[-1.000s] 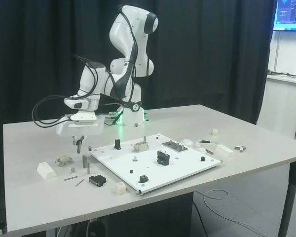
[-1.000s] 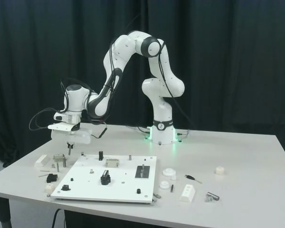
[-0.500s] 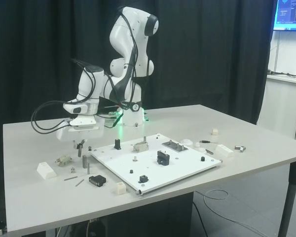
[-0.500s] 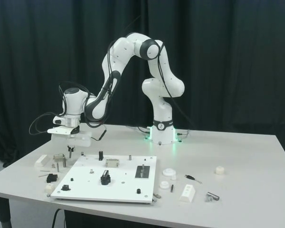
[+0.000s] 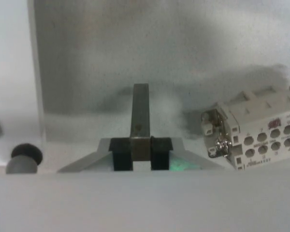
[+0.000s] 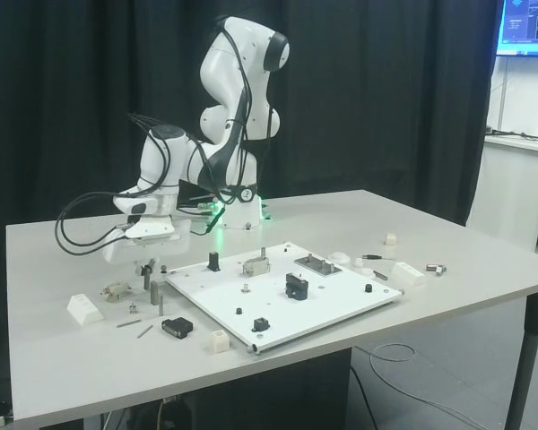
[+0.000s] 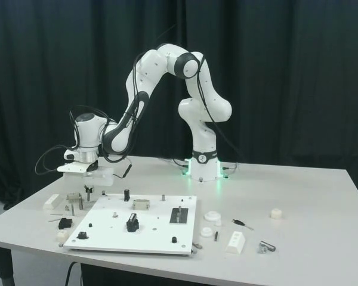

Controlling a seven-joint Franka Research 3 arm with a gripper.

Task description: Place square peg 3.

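My gripper [image 5: 140, 153] is shut on a thin grey square peg [image 5: 140, 113], which points down from between the two black fingers [image 5: 120, 154]. In the first room view the gripper [image 6: 148, 268] hangs low over the grey table, just off the far left corner of the white board [image 6: 287, 300], with the peg [image 6: 146, 278] close above the table top. The second room view shows the same gripper [image 7: 88, 189] and peg [image 7: 88, 195] beside the board [image 7: 143, 229]. The board's edge [image 5: 9, 72] runs along one side of the wrist view.
A pale multi-pin connector [image 5: 253, 133] lies close beside the peg, also seen as the connector [image 6: 115, 289]. Two more upright pegs [image 6: 153, 292], a white block [image 6: 83, 308], a black part [image 6: 177, 327] and a white cube [image 6: 218, 340] sit nearby. A black knob [image 5: 25, 152] stands on the board's corner.
The wrist has swung a little away from the board and sunk lower, bringing the held peg nearer the table. The grip has stayed shut on the peg.
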